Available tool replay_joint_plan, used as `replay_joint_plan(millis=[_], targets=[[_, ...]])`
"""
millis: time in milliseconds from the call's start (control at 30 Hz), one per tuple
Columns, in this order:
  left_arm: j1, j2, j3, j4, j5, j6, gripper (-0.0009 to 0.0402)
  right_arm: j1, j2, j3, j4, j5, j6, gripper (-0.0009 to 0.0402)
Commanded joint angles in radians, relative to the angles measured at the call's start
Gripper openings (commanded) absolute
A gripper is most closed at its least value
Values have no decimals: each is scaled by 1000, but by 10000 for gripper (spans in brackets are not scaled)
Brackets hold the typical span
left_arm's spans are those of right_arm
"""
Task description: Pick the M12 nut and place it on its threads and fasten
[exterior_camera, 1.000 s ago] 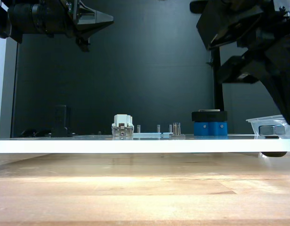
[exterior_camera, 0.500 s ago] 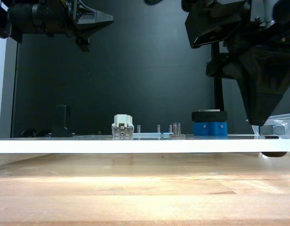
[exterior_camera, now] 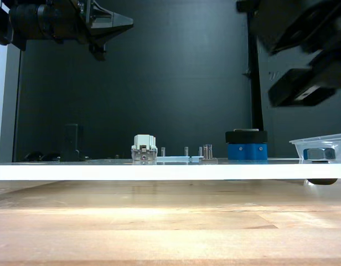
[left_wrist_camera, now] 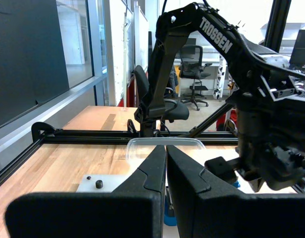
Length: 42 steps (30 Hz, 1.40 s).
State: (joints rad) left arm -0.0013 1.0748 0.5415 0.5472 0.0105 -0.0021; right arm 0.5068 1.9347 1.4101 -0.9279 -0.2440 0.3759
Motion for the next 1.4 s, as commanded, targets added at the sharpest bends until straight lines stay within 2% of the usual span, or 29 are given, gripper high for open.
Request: replay_joint_plan(millis=[33, 100, 200, 300, 433, 633, 700, 733, 833, 867, 900, 1167, 1400], targets=[[0, 0, 0, 0, 0, 0, 0, 0, -3, 2, -4, 118, 20, 0], [0, 0, 0, 0, 0, 0, 0, 0, -3, 2, -5, 206, 45, 0], [0, 0, 0, 0, 0, 0, 0, -1, -3, 2, -2, 294, 88, 0], [0, 0, 0, 0, 0, 0, 0, 0, -3, 2, 4, 335, 110, 0], [0, 0, 0, 0, 0, 0, 0, 0, 1, 0, 25, 353, 117, 0], [0, 0, 0, 0, 0, 0, 0, 2, 8, -2, 56, 349, 114, 0], [0, 0, 0, 1, 0, 0, 0, 2, 8, -2, 55, 322, 108, 0], [0, 0, 0, 0, 0, 0, 0, 2, 8, -2, 54, 290, 97, 0], [0, 0, 0, 0, 0, 0, 0, 2, 8, -2, 37, 112, 27, 0], [0, 0, 0, 0, 0, 0, 0, 2, 8, -2, 27, 78, 20, 0], [0, 0, 0, 0, 0, 0, 0, 2, 8, -2, 19, 68, 19, 0], [0, 0, 0, 0, 0, 0, 0, 3, 4, -2, 5, 120, 38, 0], [0, 0, 0, 0, 0, 0, 0, 2, -16, -2, 9, 126, 55, 0]])
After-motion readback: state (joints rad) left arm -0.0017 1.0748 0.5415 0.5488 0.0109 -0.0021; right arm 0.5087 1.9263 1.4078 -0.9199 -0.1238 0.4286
